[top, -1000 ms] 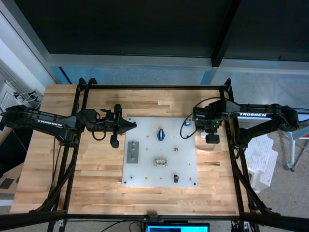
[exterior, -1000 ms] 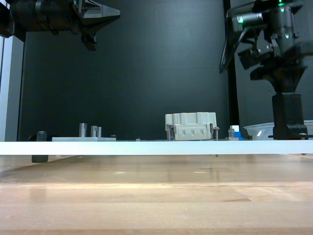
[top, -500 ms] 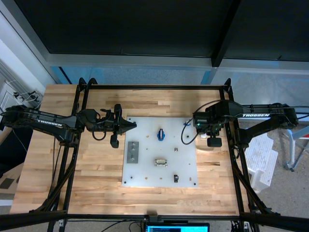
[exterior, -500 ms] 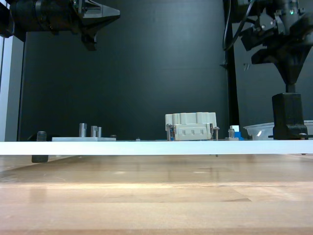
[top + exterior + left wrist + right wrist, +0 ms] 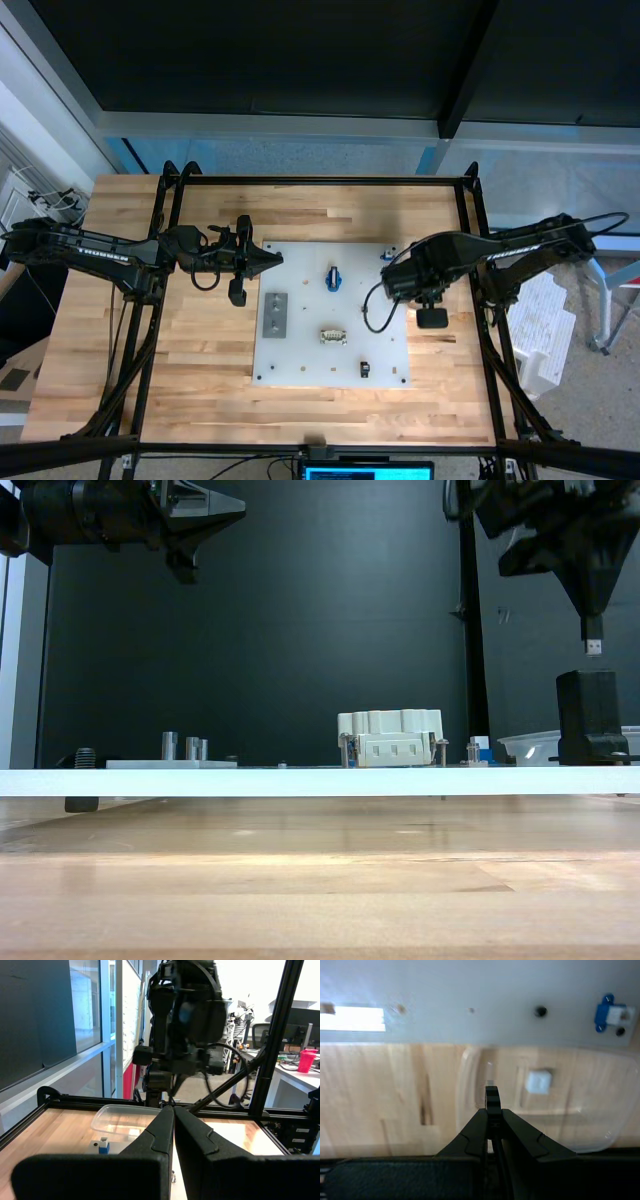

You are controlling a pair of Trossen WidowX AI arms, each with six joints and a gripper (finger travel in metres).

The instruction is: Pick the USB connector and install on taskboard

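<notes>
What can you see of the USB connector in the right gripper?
The USB connector is small: a black body with a silver metal plug tip pointing straight down. The right gripper is shut on the body, holding it in the air above a clear plastic tray beside the taskboard; nothing below touches it. The left gripper hangs shut, high by the taskboard's left edge.

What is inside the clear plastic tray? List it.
One white block lies in the clear plastic tray. The right gripper, raised and shut on the USB connector, covers part of its floor. The left gripper hangs shut by the taskboard's left edge.
</notes>
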